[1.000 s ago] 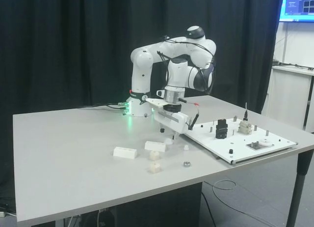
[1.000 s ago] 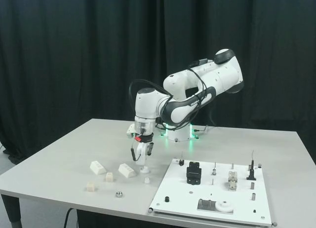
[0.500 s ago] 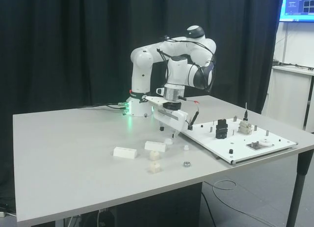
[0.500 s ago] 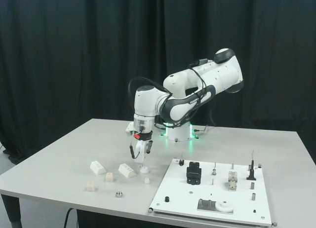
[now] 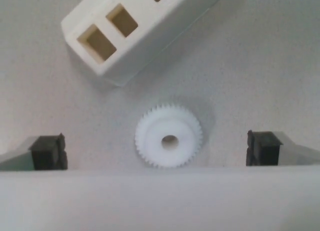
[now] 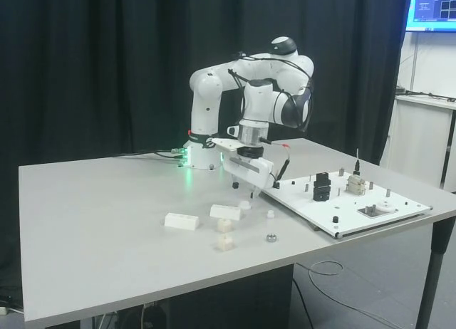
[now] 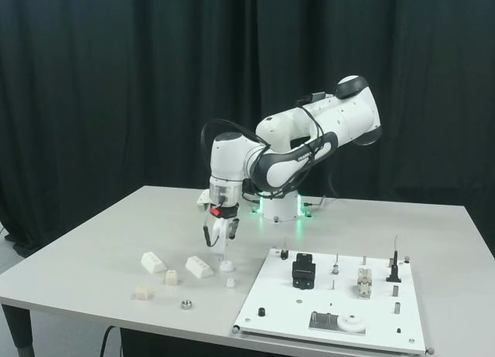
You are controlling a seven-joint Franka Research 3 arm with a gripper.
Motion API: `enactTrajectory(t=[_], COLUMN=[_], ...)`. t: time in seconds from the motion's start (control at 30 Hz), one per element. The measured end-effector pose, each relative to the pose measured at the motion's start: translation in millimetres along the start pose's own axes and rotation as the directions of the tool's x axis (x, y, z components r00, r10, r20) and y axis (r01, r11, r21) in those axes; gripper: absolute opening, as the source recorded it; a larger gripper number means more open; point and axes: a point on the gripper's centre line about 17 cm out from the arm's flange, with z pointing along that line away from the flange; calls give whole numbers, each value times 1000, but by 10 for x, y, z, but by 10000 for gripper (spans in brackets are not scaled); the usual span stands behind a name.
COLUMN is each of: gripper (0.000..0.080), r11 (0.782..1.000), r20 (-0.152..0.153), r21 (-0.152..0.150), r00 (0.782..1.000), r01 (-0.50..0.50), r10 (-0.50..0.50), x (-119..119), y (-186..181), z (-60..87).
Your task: Remove large gear.
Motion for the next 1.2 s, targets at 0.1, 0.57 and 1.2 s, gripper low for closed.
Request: enactTrajectory(t=[0.1, 0.57, 1.2], gripper=[800, 800, 800], r11=[1000, 999, 992], r20=[-2, -9, 1], r21=[4, 47, 123], r00=[1000, 1000, 1000], r01=[3, 0, -29], r10=[-3, 0, 29], x=[-4, -134, -742], y=[-19, -354, -1277], z=[-21, -204, -528])
